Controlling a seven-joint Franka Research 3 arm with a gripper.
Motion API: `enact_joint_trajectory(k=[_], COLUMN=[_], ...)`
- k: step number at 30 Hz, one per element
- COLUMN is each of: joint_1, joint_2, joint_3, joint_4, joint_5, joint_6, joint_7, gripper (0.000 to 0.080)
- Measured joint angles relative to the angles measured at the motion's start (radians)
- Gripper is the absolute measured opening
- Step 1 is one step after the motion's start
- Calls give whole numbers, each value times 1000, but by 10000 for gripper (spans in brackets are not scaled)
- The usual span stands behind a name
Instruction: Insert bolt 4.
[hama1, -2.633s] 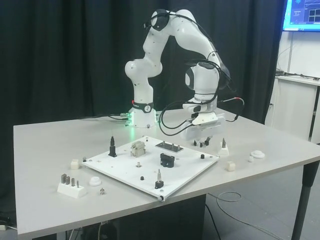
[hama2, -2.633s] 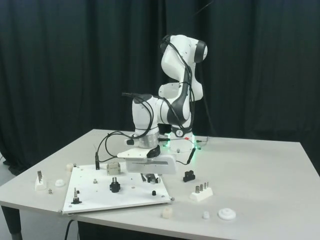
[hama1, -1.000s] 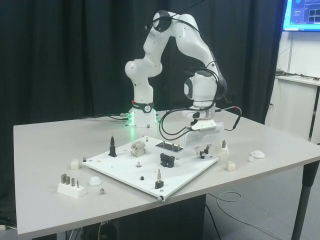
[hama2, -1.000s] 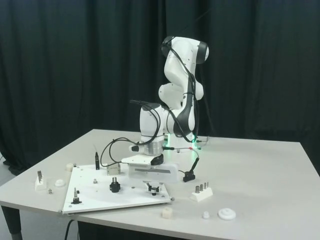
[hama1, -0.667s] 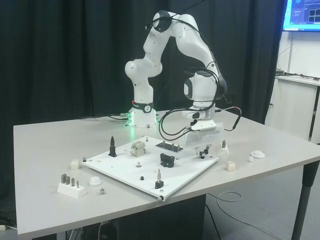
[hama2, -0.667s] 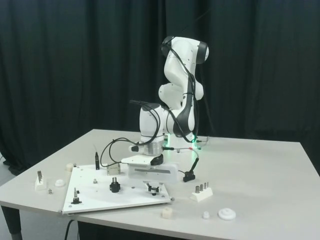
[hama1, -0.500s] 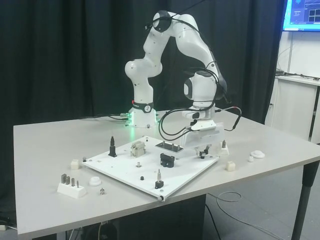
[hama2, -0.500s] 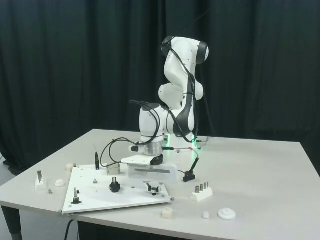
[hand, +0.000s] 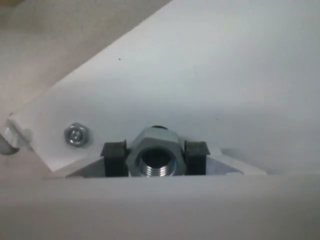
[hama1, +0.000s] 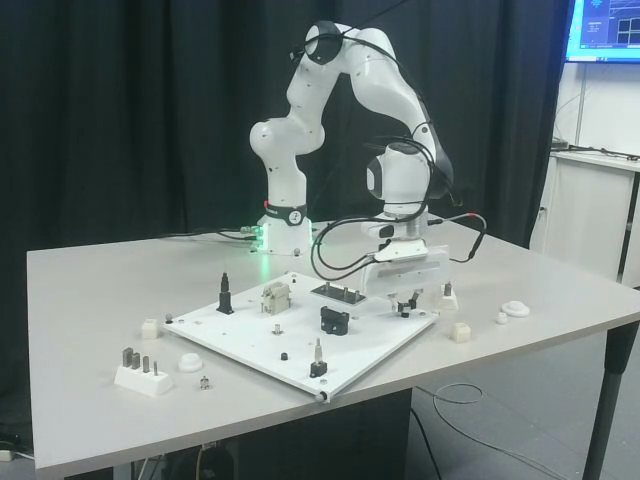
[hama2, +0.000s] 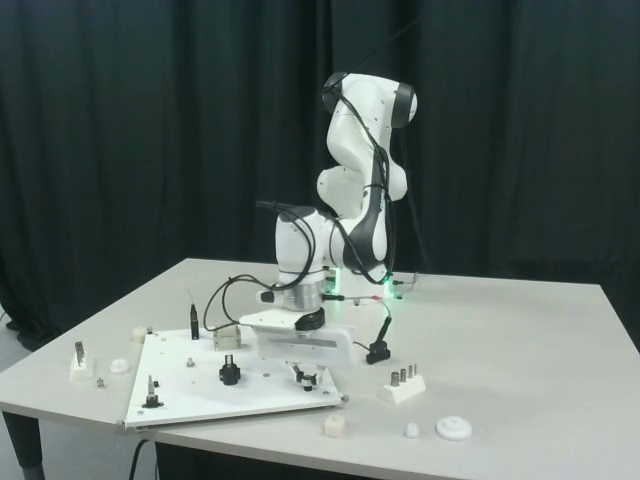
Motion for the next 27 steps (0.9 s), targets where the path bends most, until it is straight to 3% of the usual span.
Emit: enact_joint_trajectory(k=[27], joint_1=[0], joint_2=[3], joint_3=[1], joint_4=[5], joint_5=[0], joint_6=[-2], joint_7=[372], gripper=[242])
